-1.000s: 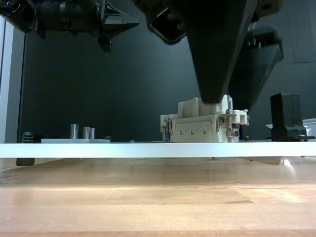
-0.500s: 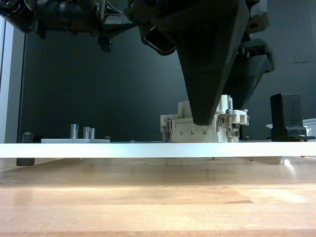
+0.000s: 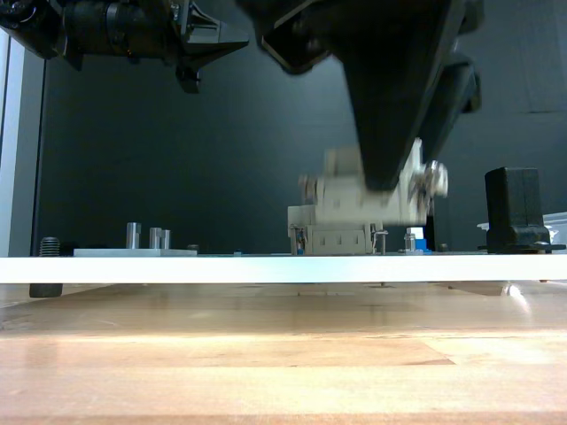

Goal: Pick the HAN10E connector and install on the hub

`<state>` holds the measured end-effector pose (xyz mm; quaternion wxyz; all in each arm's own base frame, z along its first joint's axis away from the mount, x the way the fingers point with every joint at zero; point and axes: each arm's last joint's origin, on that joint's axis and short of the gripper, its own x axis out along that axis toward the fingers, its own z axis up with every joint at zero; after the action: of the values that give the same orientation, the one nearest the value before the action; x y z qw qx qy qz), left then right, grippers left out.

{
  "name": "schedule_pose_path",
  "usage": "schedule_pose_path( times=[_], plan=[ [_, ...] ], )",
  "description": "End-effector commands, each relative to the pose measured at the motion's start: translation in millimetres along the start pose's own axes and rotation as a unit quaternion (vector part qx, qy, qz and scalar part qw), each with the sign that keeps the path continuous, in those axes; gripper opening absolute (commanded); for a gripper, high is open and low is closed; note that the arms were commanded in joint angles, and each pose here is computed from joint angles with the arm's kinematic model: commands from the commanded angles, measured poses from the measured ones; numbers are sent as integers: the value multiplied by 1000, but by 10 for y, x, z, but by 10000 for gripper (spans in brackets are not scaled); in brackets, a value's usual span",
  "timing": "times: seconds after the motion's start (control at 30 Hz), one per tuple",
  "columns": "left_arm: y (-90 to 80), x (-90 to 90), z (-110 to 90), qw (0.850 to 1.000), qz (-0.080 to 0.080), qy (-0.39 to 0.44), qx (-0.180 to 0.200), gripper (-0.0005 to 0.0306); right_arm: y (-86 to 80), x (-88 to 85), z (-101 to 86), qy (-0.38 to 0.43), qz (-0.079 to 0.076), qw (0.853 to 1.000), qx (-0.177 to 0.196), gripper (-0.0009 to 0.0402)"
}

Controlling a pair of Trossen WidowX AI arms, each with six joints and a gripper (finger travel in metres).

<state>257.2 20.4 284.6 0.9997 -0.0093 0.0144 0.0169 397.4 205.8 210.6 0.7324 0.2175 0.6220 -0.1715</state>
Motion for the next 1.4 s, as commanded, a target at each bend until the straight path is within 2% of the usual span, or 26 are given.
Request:
schedule_pose_path(
  times=[0.03,0.17,0.33,0.4,0.5,0.57,0.67,0.83,0.87,0.97,1.07,1.1,1.17,1.23,1.3,1.37,1.4],
  plan=[
    [0,1,-1,1000,0,0,0,0,-46,-155,-14,-1,2,999,-39,82],
    [1,1,-1,1000,0,0,0,0,-131,-403,-26,-3,11,996,-86,67],
    [0,1,-1,1000,0,0,0,0,-320,-746,19,-13,18,993,-117,62],
    [0,1,-1,1000,0,0,0,0,-414,-879,48,-23,16,991,-135,63],
    [0,1,-1,1000,0,0,0,0,-564,-1019,110,-35,-1,984,-172,64],
    [1,1,-1,1000,0,0,0,0,-660,-1079,146,-35,-16,981,-192,63],
    [1,1,-1,1000,0,0,0,0,-780,-1151,214,-33,-22,976,-213,61],
    [1,1,5,1000,1,-3,1,0,-973,-1254,352,-41,-24,975,-219,62],
    [4,1,15,1000,6,-8,1,0,-1008,-1269,378,-44,-27,974,-221,62],
    [12,0,18,1000,19,-10,0,0,-1129,-1330,444,-56,-50,970,-231,62],
    [10,1,7,1000,18,-4,0,0,-1251,-1390,508,-57,-54,966,-246,62],
    [8,1,3,1000,14,-2,-1,0,-1292,-1417,527,-59,-54,964,-252,62],
    [-1,1,-8,1000,-1,4,-2,0,-1364,-1449,568,-65,-64,962,-258,62],
    [-11,1,-8,1000,-14,4,-1,0,-1426,-1471,604,-66,-66,959,-267,62],
    [-11,4,9,1000,-14,-6,1,0,-1491,-1502,638,-68,-65,958,-273,62],
    [-9,13,16,1000,-12,-7,10,0,-1562,-1512,686,-63,-55,958,-273,62],
    [-8,14,24,1000,-9,-8,17,0,-1598,-1522,707,-59,-44,958,-276,62]
  ],
)
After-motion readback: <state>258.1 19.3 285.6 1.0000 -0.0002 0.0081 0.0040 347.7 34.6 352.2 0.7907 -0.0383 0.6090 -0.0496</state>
